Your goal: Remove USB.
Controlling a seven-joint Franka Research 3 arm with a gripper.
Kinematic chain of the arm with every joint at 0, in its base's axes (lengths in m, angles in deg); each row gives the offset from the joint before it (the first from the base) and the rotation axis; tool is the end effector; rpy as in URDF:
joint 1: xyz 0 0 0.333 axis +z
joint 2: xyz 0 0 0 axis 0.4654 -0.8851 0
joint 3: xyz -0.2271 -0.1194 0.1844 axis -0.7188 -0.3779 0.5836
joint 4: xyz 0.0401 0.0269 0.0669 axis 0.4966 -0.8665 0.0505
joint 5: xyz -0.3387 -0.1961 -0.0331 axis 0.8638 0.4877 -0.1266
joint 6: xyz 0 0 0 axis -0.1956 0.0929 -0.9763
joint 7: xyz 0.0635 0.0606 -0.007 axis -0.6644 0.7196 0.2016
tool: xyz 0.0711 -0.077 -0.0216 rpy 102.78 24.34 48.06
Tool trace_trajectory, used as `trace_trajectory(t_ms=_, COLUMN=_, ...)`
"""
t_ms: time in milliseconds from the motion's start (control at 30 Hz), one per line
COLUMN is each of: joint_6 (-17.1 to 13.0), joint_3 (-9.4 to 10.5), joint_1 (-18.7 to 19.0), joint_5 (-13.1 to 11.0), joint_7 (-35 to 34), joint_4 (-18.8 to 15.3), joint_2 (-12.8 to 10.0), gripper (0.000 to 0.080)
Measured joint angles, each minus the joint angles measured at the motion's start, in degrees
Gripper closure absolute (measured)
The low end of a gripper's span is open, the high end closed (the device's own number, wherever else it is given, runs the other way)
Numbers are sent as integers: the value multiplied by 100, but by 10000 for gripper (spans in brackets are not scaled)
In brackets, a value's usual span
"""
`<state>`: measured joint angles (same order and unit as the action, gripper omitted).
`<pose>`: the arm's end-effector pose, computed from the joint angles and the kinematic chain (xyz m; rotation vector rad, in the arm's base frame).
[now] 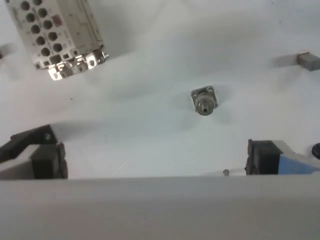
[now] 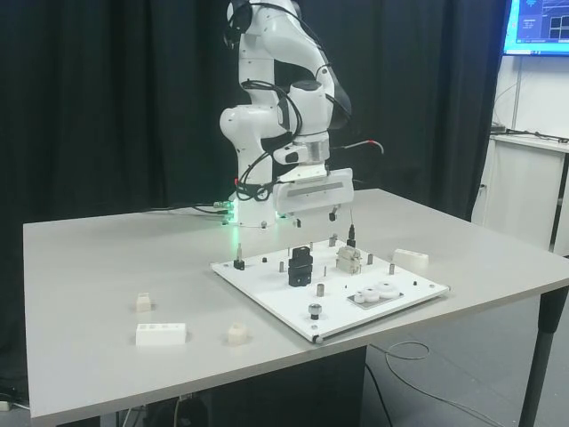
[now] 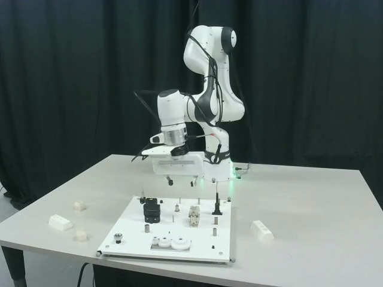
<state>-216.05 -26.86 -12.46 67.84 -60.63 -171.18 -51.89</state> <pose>0.4617 -0.0643 0.3011 -2.6828 1.4073 0.0524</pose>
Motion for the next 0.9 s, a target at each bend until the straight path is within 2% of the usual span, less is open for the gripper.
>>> trace_trajectory(t_ms=433, joint_6=-44, joint_3=68, joint_1=35, joint_5=0, joint_7=-21, joint_4=32, joint_2=73, gripper=3)
trace_trajectory(t_ms=700, joint_6=-44, joint_3=264, joint_1=44, joint_5=0, joint_7=-19, joint_4=42, joint_2=285, gripper=3)
trace_trajectory(t_ms=900, joint_6=-31, joint_3=500, joint_1=48, joint_5=0, joint_7=-19, joint_4=41, joint_2=477, gripper=3)
